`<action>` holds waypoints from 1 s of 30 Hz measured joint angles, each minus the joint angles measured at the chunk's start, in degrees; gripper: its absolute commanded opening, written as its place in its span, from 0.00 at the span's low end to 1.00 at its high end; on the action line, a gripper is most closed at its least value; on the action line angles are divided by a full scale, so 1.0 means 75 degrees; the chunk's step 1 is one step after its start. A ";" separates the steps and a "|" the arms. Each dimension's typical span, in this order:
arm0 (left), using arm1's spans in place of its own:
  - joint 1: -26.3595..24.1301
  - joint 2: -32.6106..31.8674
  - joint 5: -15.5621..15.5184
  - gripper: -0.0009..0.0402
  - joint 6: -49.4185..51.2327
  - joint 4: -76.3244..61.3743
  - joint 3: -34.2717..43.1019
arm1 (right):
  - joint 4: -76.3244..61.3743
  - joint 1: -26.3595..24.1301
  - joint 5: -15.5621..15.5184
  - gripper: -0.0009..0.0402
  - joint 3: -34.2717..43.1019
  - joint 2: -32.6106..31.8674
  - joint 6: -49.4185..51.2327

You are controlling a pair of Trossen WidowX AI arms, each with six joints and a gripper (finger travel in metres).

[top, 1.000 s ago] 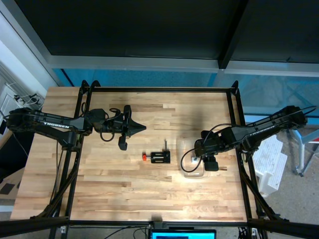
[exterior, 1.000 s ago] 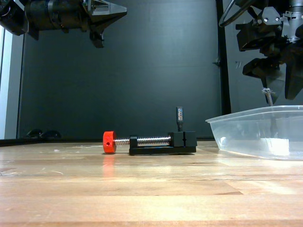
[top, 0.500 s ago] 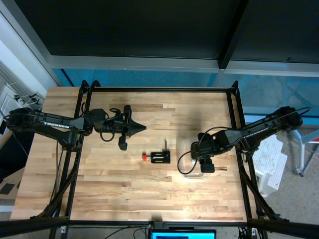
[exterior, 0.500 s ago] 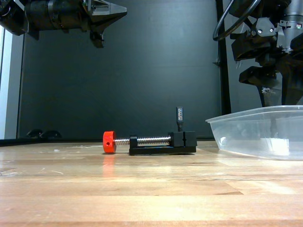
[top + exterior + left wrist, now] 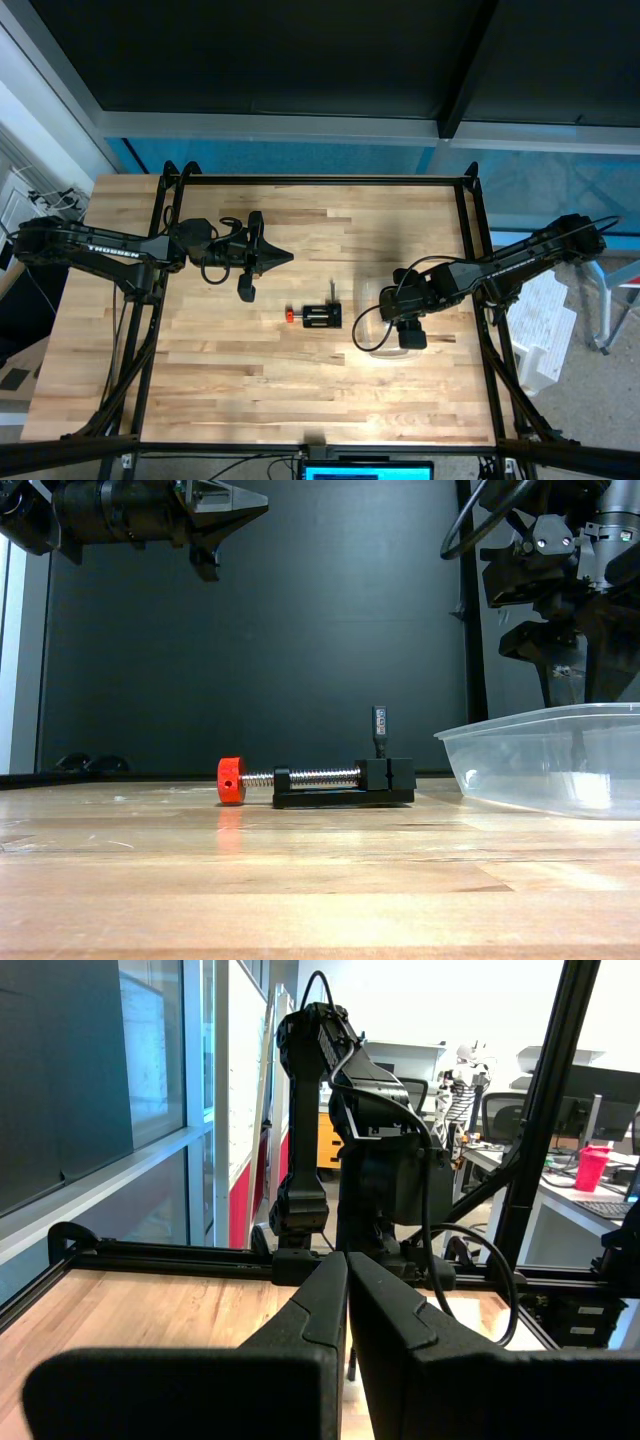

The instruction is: Pick the usb-c connector and install on the hub

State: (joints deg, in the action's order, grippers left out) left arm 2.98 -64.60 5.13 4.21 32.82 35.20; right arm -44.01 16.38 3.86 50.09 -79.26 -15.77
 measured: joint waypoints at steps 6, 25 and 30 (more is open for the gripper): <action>0.0000 0.0003 -0.0003 0.02 -0.0003 0.0000 0.0000 | 0.0032 0.0009 0.0003 0.51 0.0000 0.0000 -0.0003; 0.0000 0.0000 -0.0003 0.02 -0.0003 0.0006 -0.0003 | 0.0271 0.0023 0.0032 0.46 -0.0055 0.0000 0.0052; 0.0000 0.0000 0.0000 0.02 -0.0003 0.0006 -0.0003 | 0.0420 0.0029 0.0032 0.46 -0.0207 -0.0003 0.0044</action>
State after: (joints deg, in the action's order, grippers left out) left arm 2.98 -64.60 5.13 4.19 32.86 35.18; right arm -40.86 16.60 4.10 48.53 -79.29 -15.44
